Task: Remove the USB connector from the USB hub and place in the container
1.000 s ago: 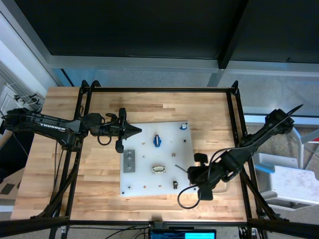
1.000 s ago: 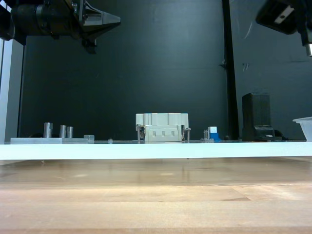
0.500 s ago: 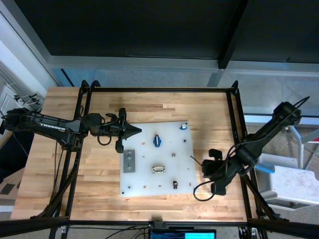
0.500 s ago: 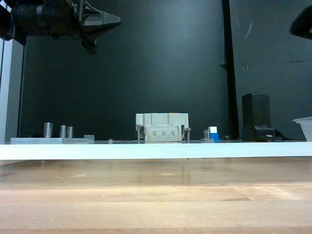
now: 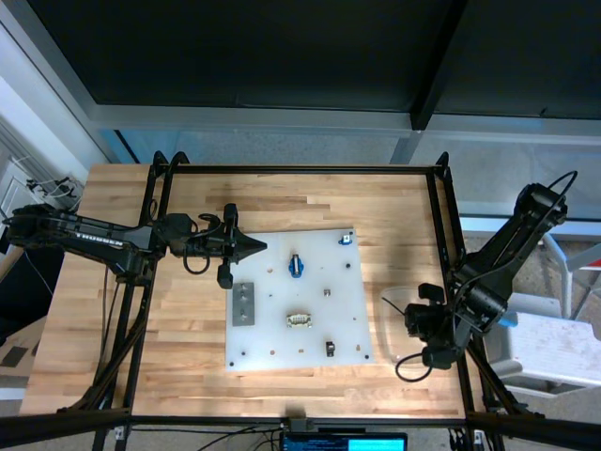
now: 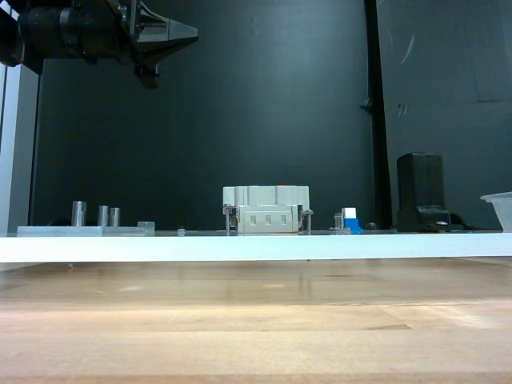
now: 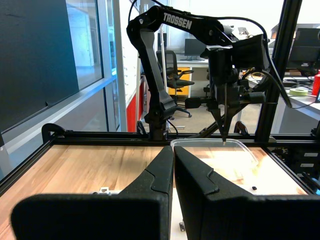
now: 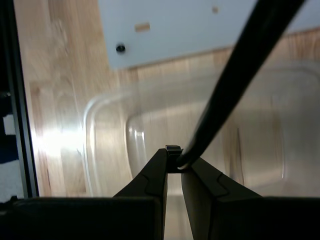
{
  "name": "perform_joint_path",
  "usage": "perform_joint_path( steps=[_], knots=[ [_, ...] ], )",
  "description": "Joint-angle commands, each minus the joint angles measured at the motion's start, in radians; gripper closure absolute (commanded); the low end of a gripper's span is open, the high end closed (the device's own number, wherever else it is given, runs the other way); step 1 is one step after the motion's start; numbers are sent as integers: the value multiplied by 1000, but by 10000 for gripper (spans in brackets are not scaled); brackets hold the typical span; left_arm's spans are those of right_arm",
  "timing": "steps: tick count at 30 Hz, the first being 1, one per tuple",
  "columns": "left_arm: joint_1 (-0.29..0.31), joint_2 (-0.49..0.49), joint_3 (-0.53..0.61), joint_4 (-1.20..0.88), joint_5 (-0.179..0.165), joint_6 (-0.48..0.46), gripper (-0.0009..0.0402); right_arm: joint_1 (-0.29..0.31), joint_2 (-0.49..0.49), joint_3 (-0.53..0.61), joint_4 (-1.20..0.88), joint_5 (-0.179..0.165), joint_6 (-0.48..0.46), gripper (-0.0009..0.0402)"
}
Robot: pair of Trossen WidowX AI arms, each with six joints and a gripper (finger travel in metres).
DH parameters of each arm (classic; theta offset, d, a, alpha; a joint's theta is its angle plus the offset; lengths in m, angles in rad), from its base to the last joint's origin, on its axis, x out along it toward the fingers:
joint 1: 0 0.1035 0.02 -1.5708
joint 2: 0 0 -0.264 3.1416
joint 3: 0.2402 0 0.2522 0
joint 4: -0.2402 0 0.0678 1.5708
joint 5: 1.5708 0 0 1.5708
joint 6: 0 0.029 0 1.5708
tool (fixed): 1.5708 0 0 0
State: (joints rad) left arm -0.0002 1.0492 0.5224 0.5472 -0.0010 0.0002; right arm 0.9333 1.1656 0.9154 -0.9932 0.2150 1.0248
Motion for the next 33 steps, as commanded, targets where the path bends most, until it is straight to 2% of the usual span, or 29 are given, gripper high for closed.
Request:
perform_joint_path(
  steps=[1, 6, 25, 28, 33],
  knots=[
    [0, 0, 0, 0, 0, 0, 392, 37, -4, -17, 1, -3, 35, 393],
    [0, 0, 0, 0, 0, 0, 392, 68, -5, -28, 1, -2, 53, 393],
    [0, 0, 0, 0, 0, 0, 392, 71, -6, -47, 3, 0, 68, 391],
    [0, 0, 0, 0, 0, 0, 392, 71, -6, -47, 3, -2, 68, 373],
    [0, 0, 0, 0, 0, 0, 392, 71, -6, -47, 7, -2, 73, 312]
  ],
)
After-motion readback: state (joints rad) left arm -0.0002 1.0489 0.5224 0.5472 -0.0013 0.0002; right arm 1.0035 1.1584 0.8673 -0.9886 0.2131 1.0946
